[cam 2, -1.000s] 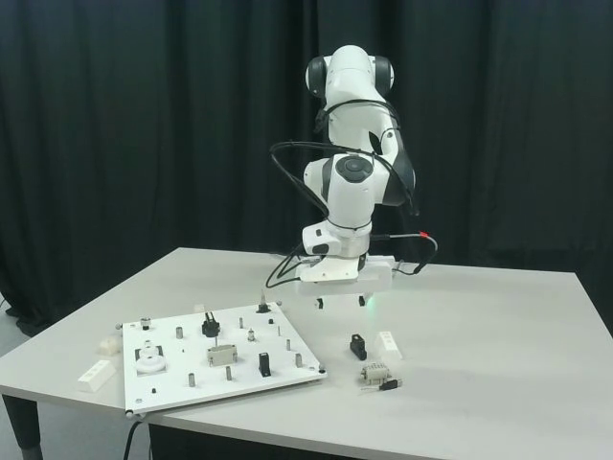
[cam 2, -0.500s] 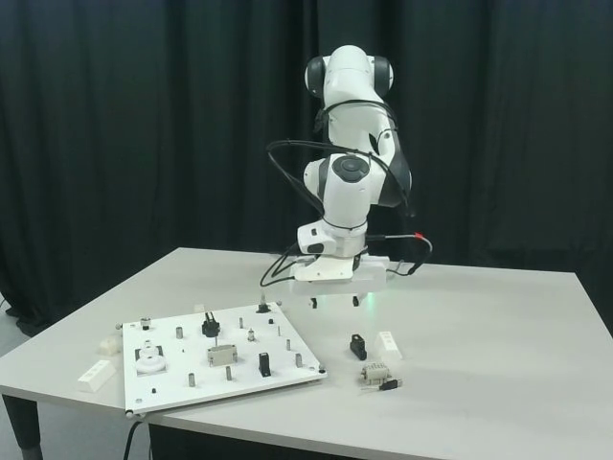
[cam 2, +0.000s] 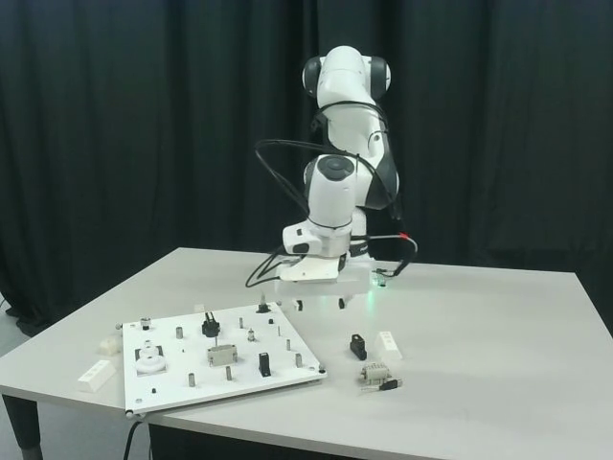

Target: Remove round peg 2.

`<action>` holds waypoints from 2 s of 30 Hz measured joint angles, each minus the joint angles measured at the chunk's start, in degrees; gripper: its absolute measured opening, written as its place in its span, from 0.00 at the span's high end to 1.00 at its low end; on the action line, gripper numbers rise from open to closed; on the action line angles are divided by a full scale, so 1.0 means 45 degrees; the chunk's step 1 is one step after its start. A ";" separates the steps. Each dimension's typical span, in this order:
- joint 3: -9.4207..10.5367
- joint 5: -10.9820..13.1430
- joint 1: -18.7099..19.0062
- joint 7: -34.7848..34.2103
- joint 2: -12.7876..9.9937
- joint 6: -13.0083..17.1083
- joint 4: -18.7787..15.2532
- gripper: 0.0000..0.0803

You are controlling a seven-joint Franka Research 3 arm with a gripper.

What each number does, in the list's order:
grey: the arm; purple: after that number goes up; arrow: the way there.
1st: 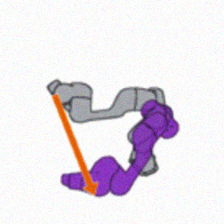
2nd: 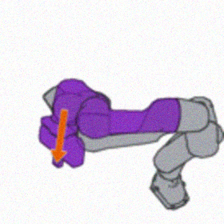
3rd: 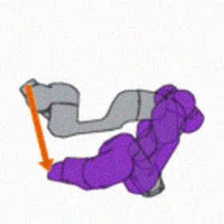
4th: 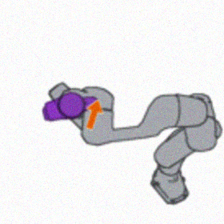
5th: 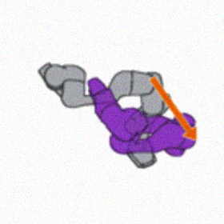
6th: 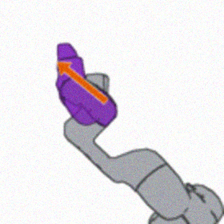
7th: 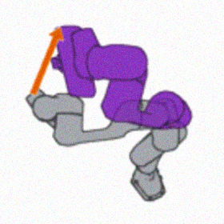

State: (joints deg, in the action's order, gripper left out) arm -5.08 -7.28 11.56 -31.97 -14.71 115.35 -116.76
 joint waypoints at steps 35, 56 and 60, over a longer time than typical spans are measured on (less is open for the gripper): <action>-0.0018 -0.0550 -0.1489 0.1719 -0.1288 0.1367 0.0009 0.00; -0.0014 -0.0531 -0.1614 0.1816 -0.1956 0.2024 -0.0553 0.00; -0.0013 -0.0530 -0.1611 0.1815 -0.1965 0.2256 -0.0764 0.00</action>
State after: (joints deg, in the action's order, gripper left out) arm -5.14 -9.67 4.31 -23.80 -23.56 125.50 -120.19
